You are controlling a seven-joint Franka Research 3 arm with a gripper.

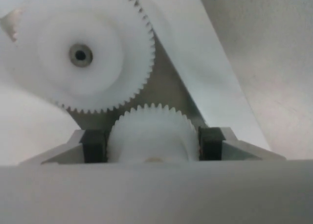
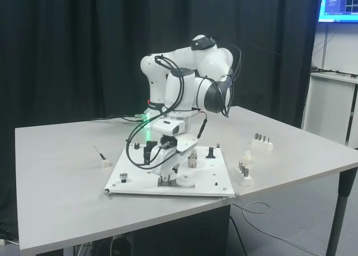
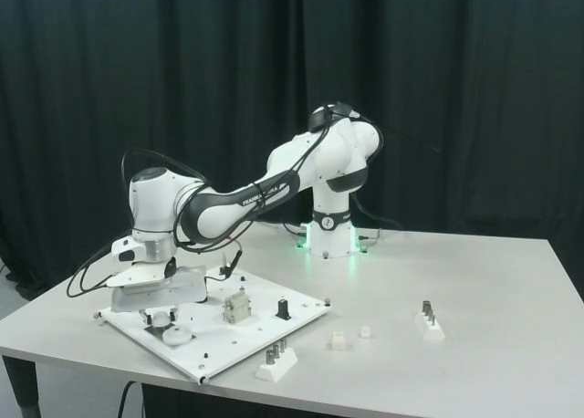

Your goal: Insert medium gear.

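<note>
Gripping medium gear (image 1: 152,133), seemingly meshing large gear (image 1: 83,50)

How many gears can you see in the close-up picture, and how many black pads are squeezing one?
Large gear, sitting on its peg: 1
Medium gear, held in the pincer: 1
Black pads pressing on the medium gear: 2
Total: 4

Black curtain (image 3: 456,89) hangs across the whole far side. Grey table (image 2: 56,172) on black legs. White cabinet (image 2: 330,108) at right in the first room view, lit screen (image 2: 339,4) above it. Grey floor (image 2: 291,233).
</note>
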